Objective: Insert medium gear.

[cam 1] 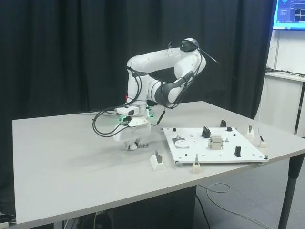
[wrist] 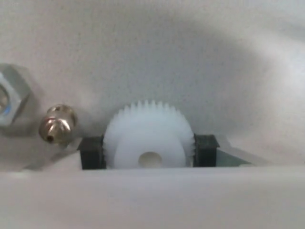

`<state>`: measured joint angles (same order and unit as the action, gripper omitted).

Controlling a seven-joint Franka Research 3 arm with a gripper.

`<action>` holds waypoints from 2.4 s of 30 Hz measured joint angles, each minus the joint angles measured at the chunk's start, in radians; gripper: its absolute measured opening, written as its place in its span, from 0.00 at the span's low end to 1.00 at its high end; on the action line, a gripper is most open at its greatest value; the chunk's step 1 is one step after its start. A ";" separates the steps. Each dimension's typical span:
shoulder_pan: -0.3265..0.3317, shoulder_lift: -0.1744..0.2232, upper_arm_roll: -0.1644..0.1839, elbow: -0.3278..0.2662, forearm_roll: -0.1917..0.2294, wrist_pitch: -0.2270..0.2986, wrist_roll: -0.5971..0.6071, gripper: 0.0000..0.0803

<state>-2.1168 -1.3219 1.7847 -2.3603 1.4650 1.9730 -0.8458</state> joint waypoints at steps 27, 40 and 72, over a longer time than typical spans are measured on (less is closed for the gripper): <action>0.005 0.002 -0.032 0.009 -0.010 -0.003 0.143 0.50; 0.040 0.014 -0.104 0.010 -0.040 -0.104 0.226 0.50; 0.285 0.035 -0.212 0.020 -0.100 -0.311 0.603 0.50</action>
<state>-1.8320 -1.2872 1.5723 -2.3406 1.3651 1.6619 -0.2423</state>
